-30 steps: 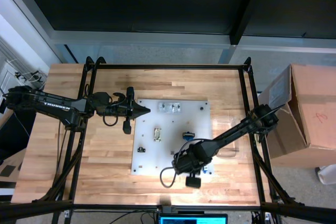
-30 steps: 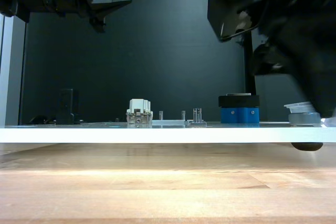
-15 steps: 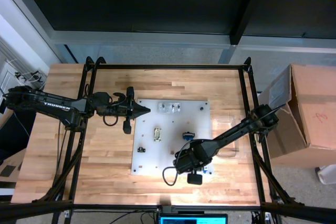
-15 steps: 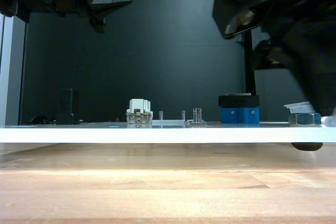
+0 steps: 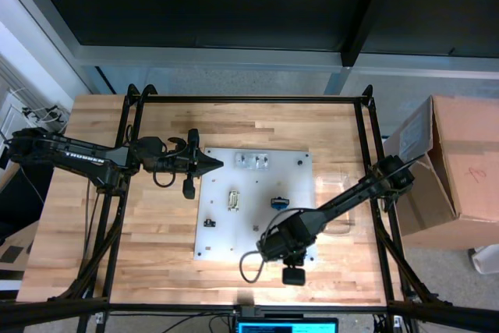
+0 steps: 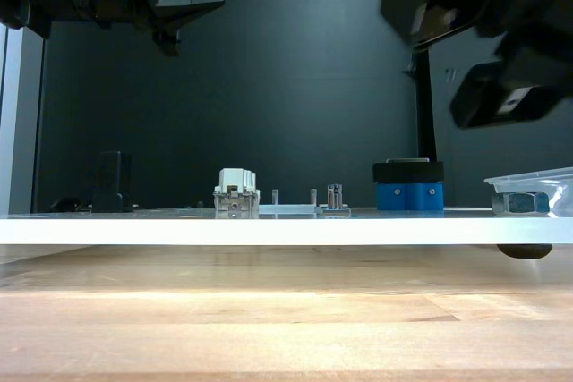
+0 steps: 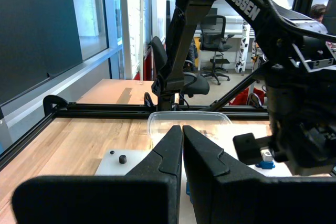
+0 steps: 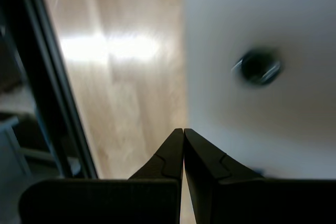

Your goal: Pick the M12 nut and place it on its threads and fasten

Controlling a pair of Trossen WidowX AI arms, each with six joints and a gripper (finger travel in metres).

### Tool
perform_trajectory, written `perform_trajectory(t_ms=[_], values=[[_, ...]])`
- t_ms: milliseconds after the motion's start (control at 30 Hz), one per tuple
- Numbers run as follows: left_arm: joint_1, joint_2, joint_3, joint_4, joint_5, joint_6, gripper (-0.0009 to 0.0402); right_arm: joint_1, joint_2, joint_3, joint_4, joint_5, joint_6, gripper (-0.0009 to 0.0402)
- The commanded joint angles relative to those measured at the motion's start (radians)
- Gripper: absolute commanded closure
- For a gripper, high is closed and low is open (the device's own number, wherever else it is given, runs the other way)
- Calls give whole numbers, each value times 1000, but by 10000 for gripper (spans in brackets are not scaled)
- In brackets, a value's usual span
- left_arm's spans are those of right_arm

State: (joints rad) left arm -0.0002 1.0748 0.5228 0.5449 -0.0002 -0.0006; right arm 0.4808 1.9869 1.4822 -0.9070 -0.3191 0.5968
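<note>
The silver M12 nut [image 6: 519, 203] sits low on the white board [image 6: 269, 228] at its near right edge, free of both grippers. No stud ribs show under it. In the right wrist view it is a blurred silver ring around a dark core [image 8: 257, 66], so it appears to be on its stud. My right gripper [image 8: 183, 129] is shut on nothing and hangs above the board's edge, beside the nut and well clear of it. In the high view the right arm [image 5: 292, 239] hides the nut. My left gripper [image 5: 218, 164] hovers shut and empty over the board's far left edge.
A clear tray [image 6: 537, 178] stands behind the nut, off the board's right side. A blue and black block [image 6: 408, 187], a white connector [image 6: 236, 194] and small posts stand mid-board. A black frame rail [image 8: 47, 77] runs along the table's near edge. A cardboard box [image 5: 452, 169] stands at the right.
My right gripper has lifted up off the nut, and its wrist has turned. The nut stays in place on the board. The left arm has not moved.
</note>
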Motion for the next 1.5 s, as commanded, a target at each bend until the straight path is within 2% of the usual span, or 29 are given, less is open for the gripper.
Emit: perform_trajectory(t_ms=[33,233,367,533,700,767,900,967,1500], values=[[0,0,0,3,0,0,393,-4,0,-1,-7,31,-3,393],[0,0,0,2,0,0,393,-5,-1,0,-30,171,-2,393],[0,0,0,2,0,0,393,-5,-1,0,-30,204,-2,393],[0,0,0,3,0,0,393,-5,-1,-1,-25,277,2,393],[0,0,0,2,0,0,393,-5,-1,-1,-7,264,1,393],[0,0,0,2,0,0,393,-5,1,-1,10,212,1,393],[0,0,0,2,0,0,393,-5,1,-3,39,63,-2,393],[0,0,0,2,0,0,393,-5,1,-3,33,33,-2,393],[0,0,0,2,0,0,393,-5,-1,-3,31,40,-6,393]])
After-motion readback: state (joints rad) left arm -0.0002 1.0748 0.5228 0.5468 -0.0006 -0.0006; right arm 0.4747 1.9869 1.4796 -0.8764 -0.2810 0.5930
